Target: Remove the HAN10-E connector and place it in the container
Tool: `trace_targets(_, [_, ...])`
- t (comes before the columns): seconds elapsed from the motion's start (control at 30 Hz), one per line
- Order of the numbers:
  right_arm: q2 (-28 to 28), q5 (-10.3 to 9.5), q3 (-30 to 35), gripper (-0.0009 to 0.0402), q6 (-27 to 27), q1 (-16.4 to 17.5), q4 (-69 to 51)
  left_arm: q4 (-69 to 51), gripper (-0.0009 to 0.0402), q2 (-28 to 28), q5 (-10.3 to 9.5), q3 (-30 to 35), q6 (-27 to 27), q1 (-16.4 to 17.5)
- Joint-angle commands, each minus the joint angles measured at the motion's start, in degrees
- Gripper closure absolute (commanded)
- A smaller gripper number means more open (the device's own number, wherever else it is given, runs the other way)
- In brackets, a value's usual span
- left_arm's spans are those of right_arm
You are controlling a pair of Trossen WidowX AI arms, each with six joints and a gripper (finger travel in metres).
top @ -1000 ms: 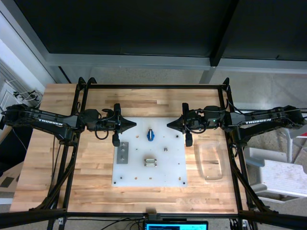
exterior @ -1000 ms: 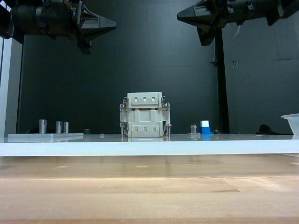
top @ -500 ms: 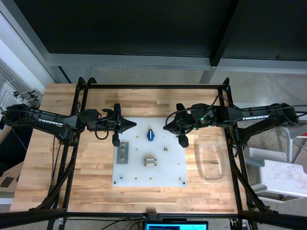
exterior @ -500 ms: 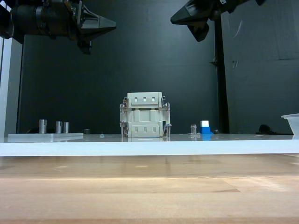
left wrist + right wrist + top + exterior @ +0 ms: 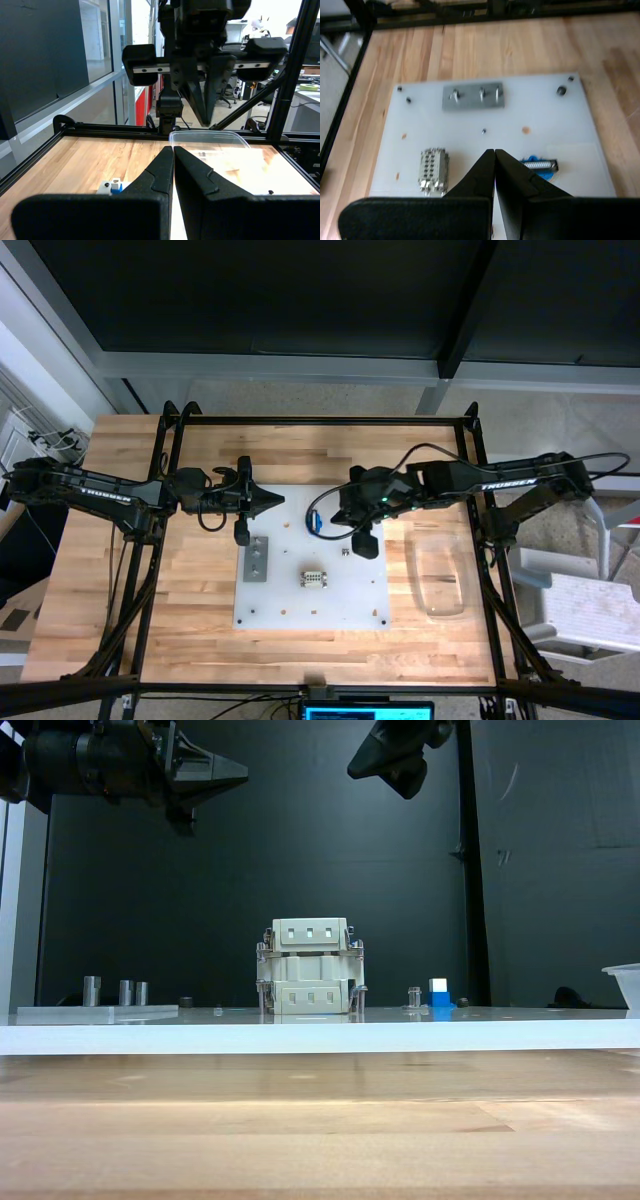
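Your right claw (image 5: 340, 514) pinched shut, high over board (image 5: 360, 590) beside blue knob (image 5: 315, 523); left claw (image 5: 278, 500) shut too (parked). Target connector (image 5: 314, 579) seated on board, tray (image 5: 440, 578) well apart. Drop unopened and you'll jab connector; possibly latched, could lift board.

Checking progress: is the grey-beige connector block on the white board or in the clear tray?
On the white board: the grey-beige connector block stands there, clear tray empty. Left claw and right claw, both shut, hover above the board.
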Motion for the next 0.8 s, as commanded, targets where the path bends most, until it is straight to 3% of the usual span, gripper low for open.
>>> trace_targets(0.03, [3.85, 0.02, 5.31, 0.0393, -0.04, 0.72, -5.35, 0.00, 0.0393, 0.00, 0.02, 0.02, 0.00, 0.00])
trace_targets(0.4, [15.58, 0.00, 20.02, 0.0393, 1.70, 3.67, -19.58, 0.00, 0.0393, 0.00, 0.02, 0.02, 0.00, 0.02])
trace_targets(0.8, [24.79, 0.22, 31.32, 0.0393, 6.49, 6.45, -29.64, 0.00, 0.0393, 0.00, 0.02, 0.02, 0.00, 0.02])
